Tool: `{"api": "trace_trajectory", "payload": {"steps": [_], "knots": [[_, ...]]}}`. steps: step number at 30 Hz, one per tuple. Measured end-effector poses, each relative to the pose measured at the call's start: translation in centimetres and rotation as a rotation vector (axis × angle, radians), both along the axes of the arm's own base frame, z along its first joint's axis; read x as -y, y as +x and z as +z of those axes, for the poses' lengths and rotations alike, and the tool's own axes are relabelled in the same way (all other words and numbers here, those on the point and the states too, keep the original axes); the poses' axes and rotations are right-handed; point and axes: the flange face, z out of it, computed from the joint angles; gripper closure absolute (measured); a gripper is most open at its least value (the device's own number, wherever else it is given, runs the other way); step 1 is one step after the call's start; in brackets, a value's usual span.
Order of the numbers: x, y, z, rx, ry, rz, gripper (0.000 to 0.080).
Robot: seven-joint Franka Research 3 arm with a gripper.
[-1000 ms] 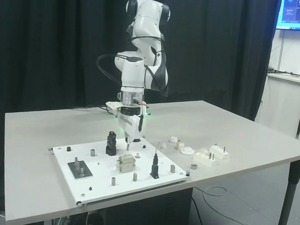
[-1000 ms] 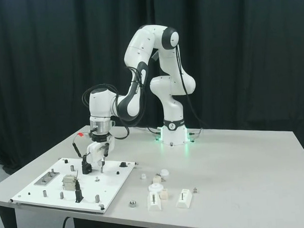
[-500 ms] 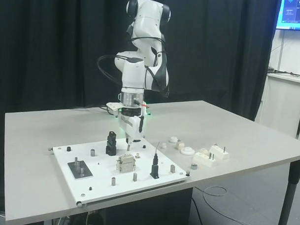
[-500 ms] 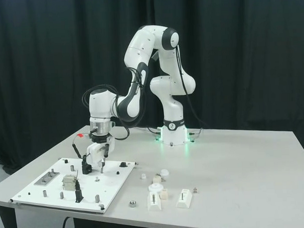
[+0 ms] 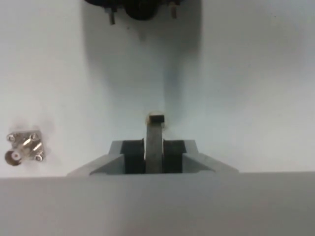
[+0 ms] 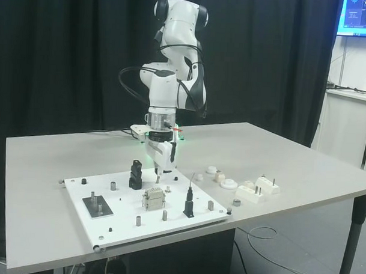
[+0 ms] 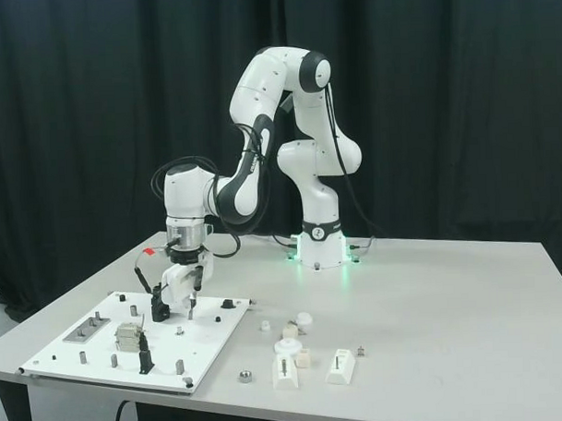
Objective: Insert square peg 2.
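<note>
My gripper (image 6: 158, 170) hangs over the middle of the white board (image 6: 168, 217), shut on a thin grey square peg (image 6: 158, 177) that points straight down. The peg's tip is a little above the board, apart from it. In the wrist view the square peg (image 5: 154, 140) stands upright between the two black finger pads (image 5: 132, 156), its end above bare white board (image 5: 236, 98). From the second room view the gripper (image 7: 190, 301) is just beside a black block (image 7: 159, 310), with the peg (image 7: 190, 312) below the fingers.
On the board stand a black block (image 6: 135, 174), a grey connector (image 6: 154, 198), a black upright part (image 6: 188, 204), a grey plate with pins (image 6: 97, 205) and several short pegs. White parts (image 6: 259, 189) and a nut (image 6: 236, 202) lie beside the board.
The gripper has risen slightly with the peg still in it, so the peg's tip is now higher above the board.
</note>
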Motion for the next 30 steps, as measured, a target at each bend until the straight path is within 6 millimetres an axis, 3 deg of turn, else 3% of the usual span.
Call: {"api": "trace_trajectory", "payload": {"steps": [30], "knots": [[0.45,0.14,0.01,-0.004,-0.002,-0.005,0.0726]]}}
